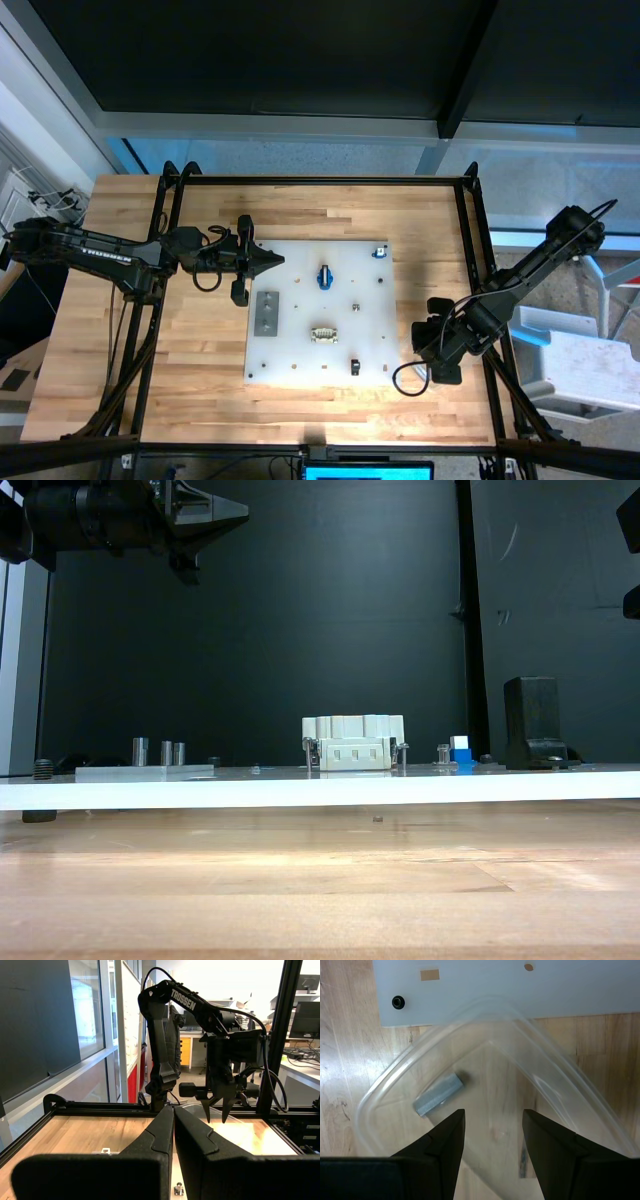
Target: Pick the 16mm bar from the taskboard and place it in the container
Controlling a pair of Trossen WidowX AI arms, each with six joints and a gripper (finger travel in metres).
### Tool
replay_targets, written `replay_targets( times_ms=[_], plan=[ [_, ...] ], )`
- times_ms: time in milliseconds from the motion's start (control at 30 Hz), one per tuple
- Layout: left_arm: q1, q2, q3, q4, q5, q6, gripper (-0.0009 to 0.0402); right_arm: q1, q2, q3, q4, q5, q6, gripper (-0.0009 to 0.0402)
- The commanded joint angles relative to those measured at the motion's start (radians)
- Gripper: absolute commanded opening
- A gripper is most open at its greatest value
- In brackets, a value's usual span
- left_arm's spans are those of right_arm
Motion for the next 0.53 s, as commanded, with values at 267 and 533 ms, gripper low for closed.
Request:
replay_targets(
  times_ms=[267, 533],
  plan=[
    [0.0, 0.0, 0.0, 0.0, 0.0, 0.0, 0.0, 0.0, 0.001, 0.001, 0.001, 0.0, 0.001, 0.0172],
    [0.0, 0.0, 0.0, 0.0, 0.0, 0.0, 0.0, 0.0, 0.001, 0.001, 0.004, 0.0, 0.002, 0.0173]
  ],
)
